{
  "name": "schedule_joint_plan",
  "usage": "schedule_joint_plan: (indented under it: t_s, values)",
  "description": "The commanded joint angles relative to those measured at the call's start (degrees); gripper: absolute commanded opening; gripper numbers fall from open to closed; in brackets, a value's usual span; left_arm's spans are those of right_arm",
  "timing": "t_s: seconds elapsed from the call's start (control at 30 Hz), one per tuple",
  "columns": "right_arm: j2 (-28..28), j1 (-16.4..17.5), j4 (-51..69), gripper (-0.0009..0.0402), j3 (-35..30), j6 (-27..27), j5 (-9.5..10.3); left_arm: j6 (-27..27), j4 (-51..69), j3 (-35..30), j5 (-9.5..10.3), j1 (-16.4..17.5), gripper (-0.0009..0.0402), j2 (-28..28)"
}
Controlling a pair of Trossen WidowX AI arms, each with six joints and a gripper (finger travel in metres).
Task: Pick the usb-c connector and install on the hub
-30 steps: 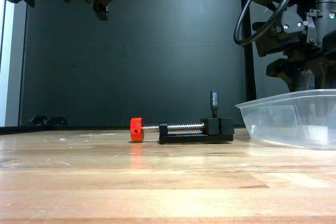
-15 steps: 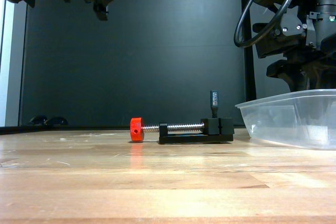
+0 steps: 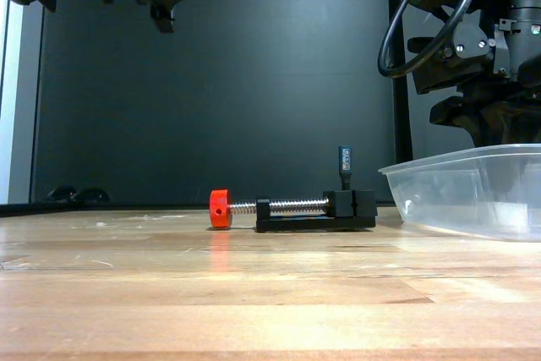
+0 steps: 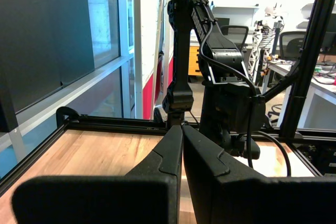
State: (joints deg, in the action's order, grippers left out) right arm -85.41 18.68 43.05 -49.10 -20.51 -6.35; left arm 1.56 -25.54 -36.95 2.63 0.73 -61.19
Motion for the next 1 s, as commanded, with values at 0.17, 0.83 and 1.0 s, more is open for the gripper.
schedule_joint_plan:
  t_s: [0.17,0.83,1.0]
  values:
    - [0.02,0.00,0.02,0.0006,0.00,-0.02,0.02,-0.02,0.00,-0.02,0.00,0.02,0.0000,-0.02]
    - [2.21,0.00,2.95,0.0000,-1.70,0.00,0.02,-0.02,0.00,-0.02,0.00,0.02,0.0000,-0.02]
    - [4.00,-0.02,5.55,0.0000,-3.54,-0.02,0.00,-0.02,0.00,-0.02,0.00,0.02,0.0000,-0.02]
